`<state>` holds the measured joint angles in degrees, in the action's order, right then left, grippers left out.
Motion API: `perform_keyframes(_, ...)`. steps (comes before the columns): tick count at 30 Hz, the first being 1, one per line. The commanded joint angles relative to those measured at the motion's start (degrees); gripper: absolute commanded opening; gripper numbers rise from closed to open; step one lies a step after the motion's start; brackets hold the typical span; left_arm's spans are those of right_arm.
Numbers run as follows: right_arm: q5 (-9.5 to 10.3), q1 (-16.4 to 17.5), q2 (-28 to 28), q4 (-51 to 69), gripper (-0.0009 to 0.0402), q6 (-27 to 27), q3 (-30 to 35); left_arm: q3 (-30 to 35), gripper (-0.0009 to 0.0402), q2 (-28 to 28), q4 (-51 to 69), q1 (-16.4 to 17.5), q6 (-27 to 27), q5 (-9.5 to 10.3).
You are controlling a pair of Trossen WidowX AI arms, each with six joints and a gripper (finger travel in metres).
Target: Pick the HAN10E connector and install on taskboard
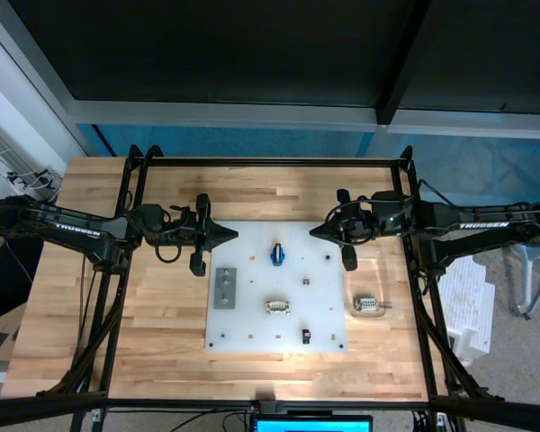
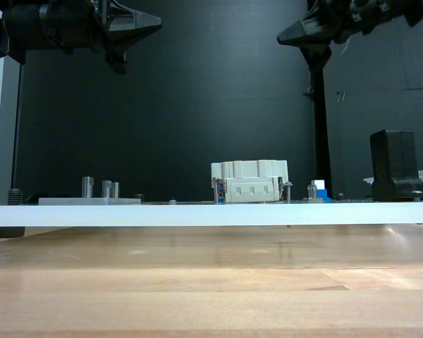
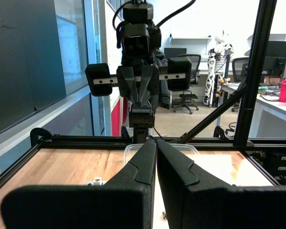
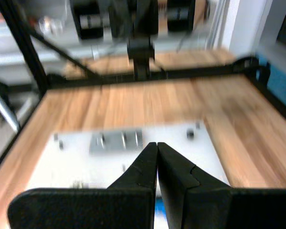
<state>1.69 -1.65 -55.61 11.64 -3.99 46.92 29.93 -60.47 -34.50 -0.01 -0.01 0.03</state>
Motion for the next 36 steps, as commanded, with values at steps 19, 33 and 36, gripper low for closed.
perform_keyframes(19,-1.27,7.67,-1.44,50.25,0.0000,-4.44,14.53,0.02,0.0001,-0.02,0.00,0.00,0.00,-0.02)
perform_keyframes(33,-5.38,18.97,-6.54,59.93,0.0000,-11.87,14.51,0.02,0.0001,-0.02,0.00,0.00,0.00,-0.02)
perform_keyframes(36,-5.46,20.63,-8.20,60.63,0.0000,-14.03,14.51,0.02,0.0001,-0.02,0.00,0.00,0.00,-0.02)
